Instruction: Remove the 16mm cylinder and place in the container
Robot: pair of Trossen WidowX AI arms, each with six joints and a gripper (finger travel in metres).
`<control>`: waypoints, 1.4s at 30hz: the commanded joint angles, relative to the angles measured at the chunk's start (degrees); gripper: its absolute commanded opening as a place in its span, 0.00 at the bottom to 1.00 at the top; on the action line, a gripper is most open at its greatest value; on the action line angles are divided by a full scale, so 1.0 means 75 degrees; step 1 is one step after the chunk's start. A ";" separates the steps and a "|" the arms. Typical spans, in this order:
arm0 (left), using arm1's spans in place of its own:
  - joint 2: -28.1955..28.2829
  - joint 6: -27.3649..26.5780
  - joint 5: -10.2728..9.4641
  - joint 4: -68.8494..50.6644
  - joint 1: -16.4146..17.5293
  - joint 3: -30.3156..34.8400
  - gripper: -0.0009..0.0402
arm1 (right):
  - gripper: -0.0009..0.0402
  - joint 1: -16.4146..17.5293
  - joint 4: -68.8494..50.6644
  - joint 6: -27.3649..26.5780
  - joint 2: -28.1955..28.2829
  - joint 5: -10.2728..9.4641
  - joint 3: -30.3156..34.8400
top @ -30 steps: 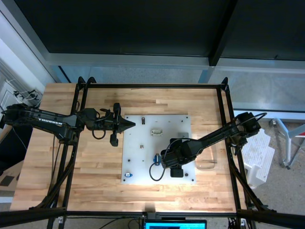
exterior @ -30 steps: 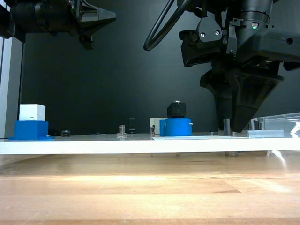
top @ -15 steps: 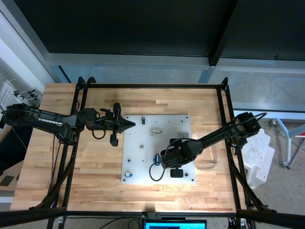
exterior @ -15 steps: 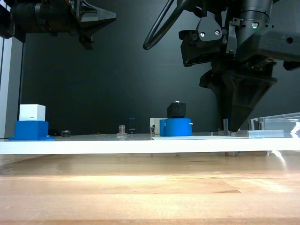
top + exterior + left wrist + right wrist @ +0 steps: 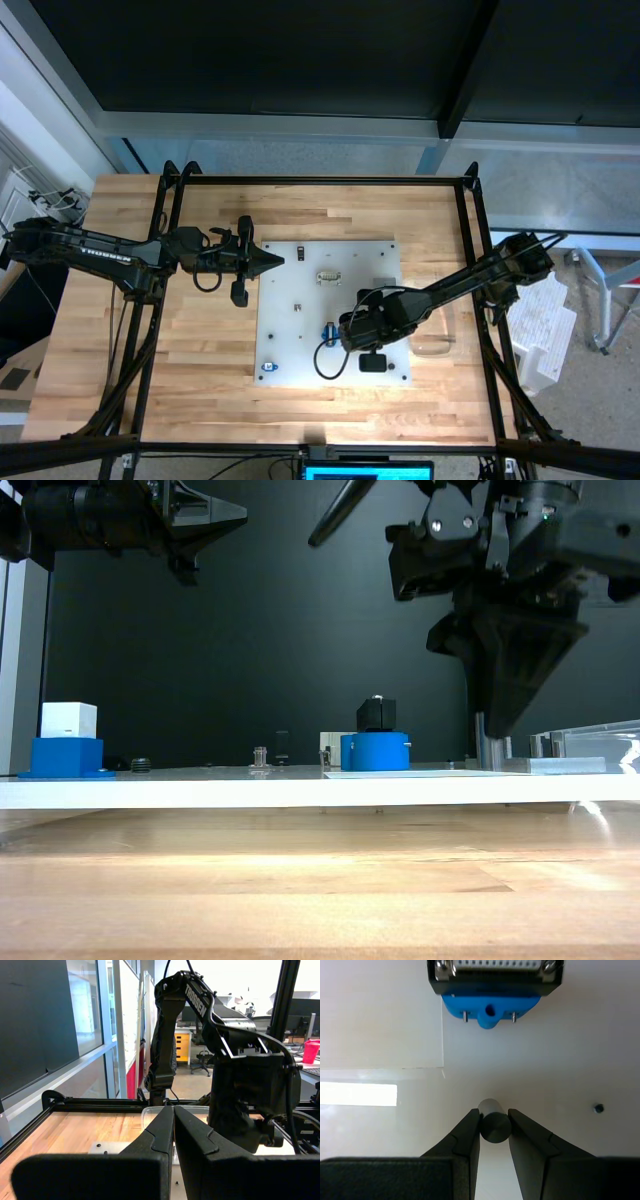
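- My right pincer (image 5: 494,1114) pinches the peg (image 5: 494,1125) just above the board (image 5: 580,1060). The grip is only at my fingertips, so it could slip before reaching the tub (image 5: 441,335).
- My left pincer (image 5: 272,260) hangs closed and empty beside the board's left edge.

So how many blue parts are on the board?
2: a blue base at the board's near left corner, a blue connector mid-board beside the right gripper, jaws shut on the 16mm cylinder; left gripper hovers shut at the board's left edge. More may be hidden.

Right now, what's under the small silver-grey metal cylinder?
White square board surrounds it; directly beneath is covered by the cylinder, clamped in the right gripper. Left gripper hovers shut near the board's left edge.
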 commanded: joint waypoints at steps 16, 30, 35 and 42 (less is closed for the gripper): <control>0.0003 0.0003 0.0000 0.0003 0.0003 0.0003 0.02 | 0.02 -0.0052 -0.1081 0.0093 -0.1475 0.0055 0.0009; 0.0003 0.0000 0.0000 0.0000 0.0000 0.0003 0.02 | 0.02 0.0189 -0.1169 0.0816 -0.2885 0.0111 -0.1183; 0.0003 0.0003 0.0003 0.0003 0.0003 0.0003 0.02 | 0.02 0.0350 -0.1172 0.0898 -0.3480 0.0111 -0.1737; 0.0003 0.0003 0.0003 0.0006 0.0003 0.0003 0.02 | 0.02 0.0510 -0.1180 0.1137 -0.4188 0.0108 -0.2454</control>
